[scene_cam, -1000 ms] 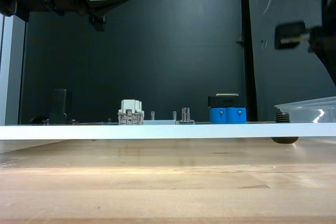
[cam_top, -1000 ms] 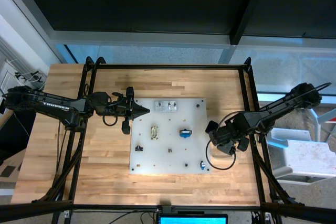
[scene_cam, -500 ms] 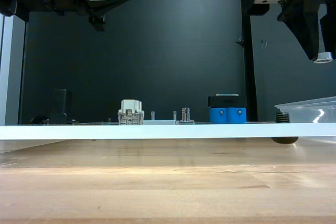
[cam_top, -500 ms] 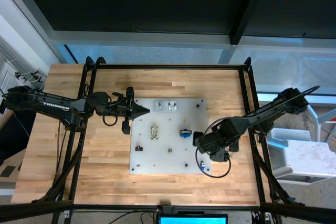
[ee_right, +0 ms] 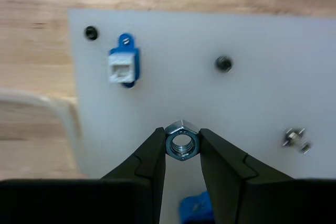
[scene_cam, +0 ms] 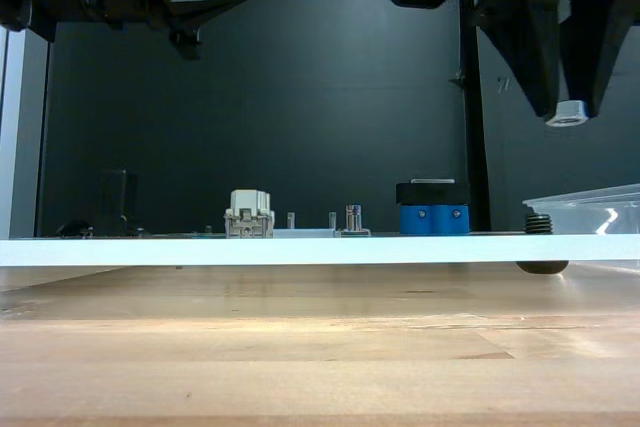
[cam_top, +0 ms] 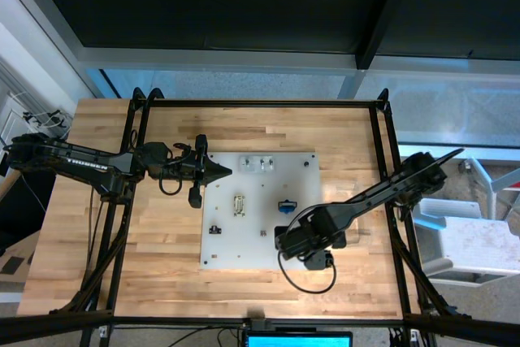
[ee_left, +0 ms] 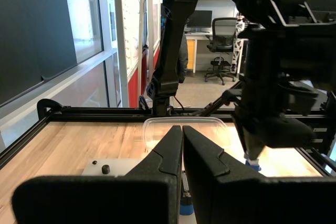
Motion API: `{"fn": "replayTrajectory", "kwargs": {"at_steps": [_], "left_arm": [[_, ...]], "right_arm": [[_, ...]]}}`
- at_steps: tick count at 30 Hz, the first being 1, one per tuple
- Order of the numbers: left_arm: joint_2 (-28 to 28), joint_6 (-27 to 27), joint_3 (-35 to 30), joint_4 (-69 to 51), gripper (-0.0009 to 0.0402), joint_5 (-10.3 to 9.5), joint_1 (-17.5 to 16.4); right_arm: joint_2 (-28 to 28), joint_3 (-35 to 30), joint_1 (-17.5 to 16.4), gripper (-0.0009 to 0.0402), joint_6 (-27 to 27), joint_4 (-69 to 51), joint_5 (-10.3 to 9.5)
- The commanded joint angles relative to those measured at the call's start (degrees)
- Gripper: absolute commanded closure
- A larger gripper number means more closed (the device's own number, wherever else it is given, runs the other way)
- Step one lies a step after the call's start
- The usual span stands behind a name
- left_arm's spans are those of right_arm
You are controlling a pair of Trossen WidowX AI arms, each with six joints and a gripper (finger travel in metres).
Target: Pick the M12 fastener and fasten on the M12 threads
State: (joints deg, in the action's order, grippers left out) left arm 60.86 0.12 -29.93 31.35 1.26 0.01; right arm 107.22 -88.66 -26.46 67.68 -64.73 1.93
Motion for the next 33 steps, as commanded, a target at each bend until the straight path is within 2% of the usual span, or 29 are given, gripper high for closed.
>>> {"fn": "replayTrajectory", "kwargs": {"at_steps": [1, 7, 16, 33], "left_arm": [[0.00, -0.02, -0.02, 0.02, 0.0393, 0.02, 0.00], [0.00, -0.02, -0.02, 0.02, 0.0393, 0.00, -0.02], [0.00, -0.02, -0.02, 0.00, 0.0393, 0.00, 0.00], [0.00, -0.02, -0.02, 0.04, 0.0393, 0.00, 0.00]], "right_arm": [[2.82, -2.54, -0.22, 0.0373, 3.06, -0.17, 0.00], [6.64, -6.21, -0.74, 0.0373, 5.75, -0.09, -0.07], [7.82, -6.40, -1.38, 0.0373, 9.35, 1.81, -0.04], [11.56, -6.36, -1.57, 0.0373, 9.75, 5.25, -0.24]]}}
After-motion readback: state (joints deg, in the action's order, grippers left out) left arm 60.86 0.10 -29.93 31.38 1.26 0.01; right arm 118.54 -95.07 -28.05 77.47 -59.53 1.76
